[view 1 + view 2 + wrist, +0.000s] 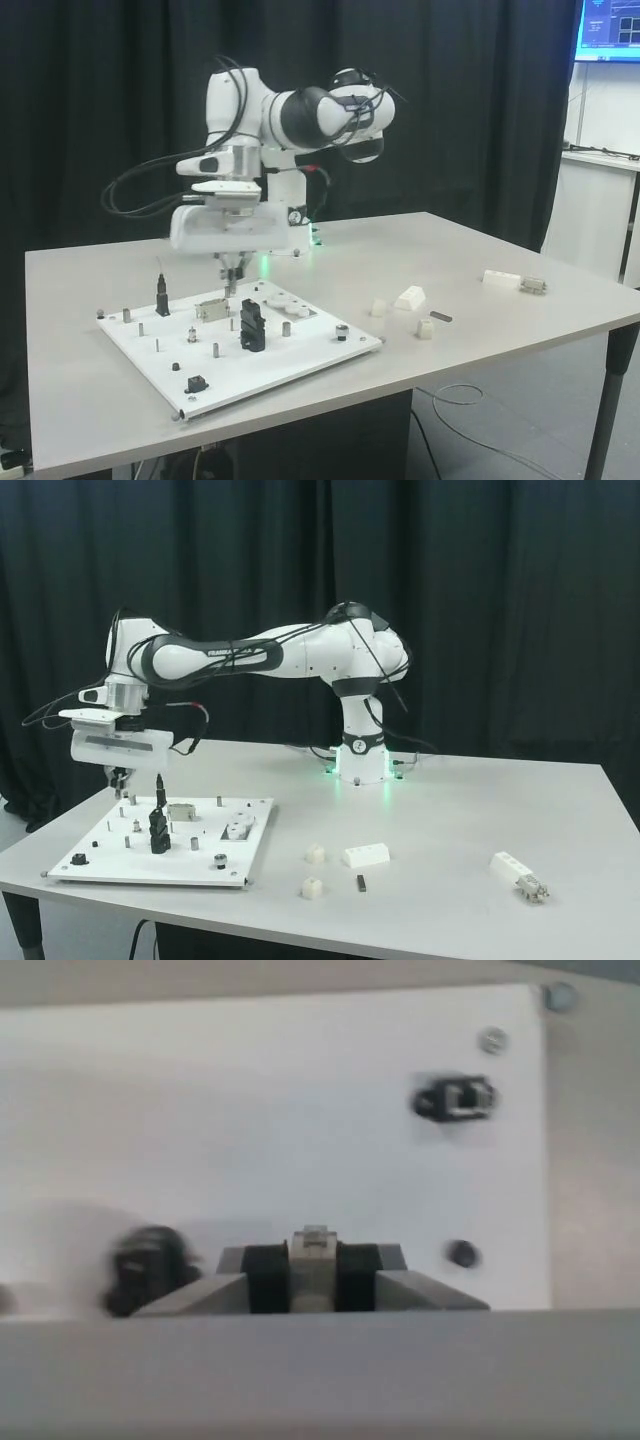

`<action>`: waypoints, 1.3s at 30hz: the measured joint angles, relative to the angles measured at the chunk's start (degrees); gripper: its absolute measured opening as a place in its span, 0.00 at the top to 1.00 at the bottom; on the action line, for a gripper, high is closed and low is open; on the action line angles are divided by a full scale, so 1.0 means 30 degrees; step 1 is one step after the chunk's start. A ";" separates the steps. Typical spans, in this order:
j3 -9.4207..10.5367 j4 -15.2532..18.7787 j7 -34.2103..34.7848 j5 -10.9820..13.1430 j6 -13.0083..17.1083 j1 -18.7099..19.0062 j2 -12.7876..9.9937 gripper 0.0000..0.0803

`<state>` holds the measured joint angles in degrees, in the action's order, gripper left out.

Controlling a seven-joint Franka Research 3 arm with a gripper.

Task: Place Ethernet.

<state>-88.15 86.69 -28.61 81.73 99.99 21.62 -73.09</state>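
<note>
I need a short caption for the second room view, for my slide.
White arm reaching over white board, gripper above it.

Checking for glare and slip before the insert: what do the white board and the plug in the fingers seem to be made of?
The white board looks like matte painted panel or plastic: flat, even, no glare, screws at its corners. The Ethernet plug looks like pale, slightly translucent moulded plastic, though the view leaves it uncertain. The fingers carry black pads, probably rubber.
</note>
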 joint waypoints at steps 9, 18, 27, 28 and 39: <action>-0.0856 -0.0080 0.1989 -0.0039 -0.2570 0.1375 0.0001 0.88; -0.1113 0.0220 0.3882 -0.0740 -0.4417 0.3224 -0.0014 0.88; -0.1116 0.1426 0.5350 -0.1356 -0.5065 0.5830 -0.0186 0.88; -0.1115 0.1614 0.5405 -0.1414 -0.5063 0.6156 -0.0222 0.88; -0.0838 0.3777 0.8420 -0.2335 -0.3850 0.9830 -0.0402 0.88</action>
<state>-90.67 98.02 -3.35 74.73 88.44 51.11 -74.30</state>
